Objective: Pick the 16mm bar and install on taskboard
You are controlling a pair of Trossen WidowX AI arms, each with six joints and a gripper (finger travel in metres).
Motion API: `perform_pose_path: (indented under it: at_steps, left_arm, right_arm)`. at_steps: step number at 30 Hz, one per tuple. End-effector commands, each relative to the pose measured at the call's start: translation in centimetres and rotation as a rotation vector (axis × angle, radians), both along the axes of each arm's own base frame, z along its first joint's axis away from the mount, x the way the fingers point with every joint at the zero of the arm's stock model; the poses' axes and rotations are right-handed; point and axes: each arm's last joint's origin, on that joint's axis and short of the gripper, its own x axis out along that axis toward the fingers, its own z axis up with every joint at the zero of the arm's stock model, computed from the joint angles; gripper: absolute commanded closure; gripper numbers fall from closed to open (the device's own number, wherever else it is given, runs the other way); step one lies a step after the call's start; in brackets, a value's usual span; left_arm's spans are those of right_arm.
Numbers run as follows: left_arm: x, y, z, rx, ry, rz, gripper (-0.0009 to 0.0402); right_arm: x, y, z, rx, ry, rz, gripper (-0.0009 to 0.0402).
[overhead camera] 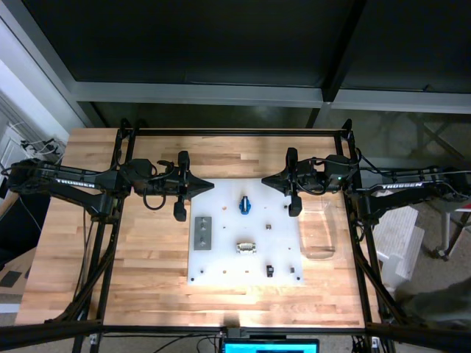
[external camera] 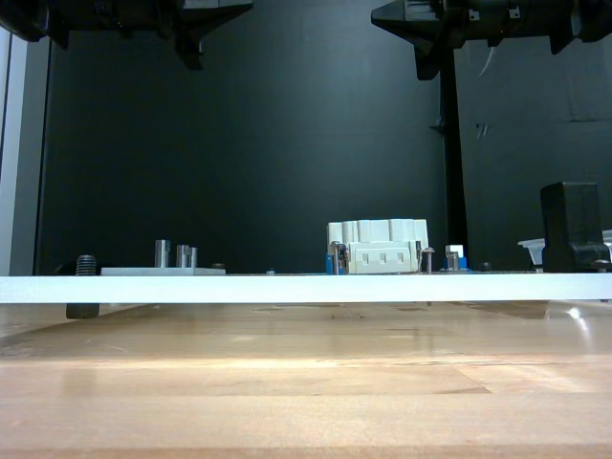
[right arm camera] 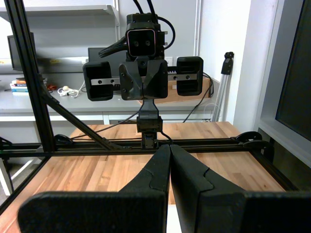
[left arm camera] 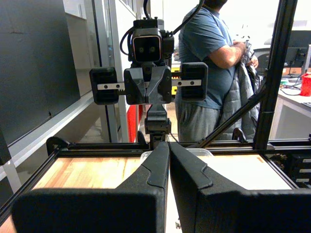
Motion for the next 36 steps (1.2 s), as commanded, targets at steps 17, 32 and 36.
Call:
perform_pose_path:
  at_steps: [17,32,36]
  left_arm:
    - [0.04,0.2,-0.16,-0.001,0.012,0.025,0.0393]
    - [0.05,0.2,-0.17,0.0,0.013,0.025,0.0393]
    - [0.05,0.2,-0.16,0.0,0.013,0.025,0.0393]
  right_arm:
    - [0.01,0.01,0.01,0.0,0.0,0.0,0.0393]
    - [0.01,0.01,0.01,0.0,-0.001,0.0,0.0393]
    - [0.01,0.0,0.01,0.0,-0.001,0.0,0.0393]
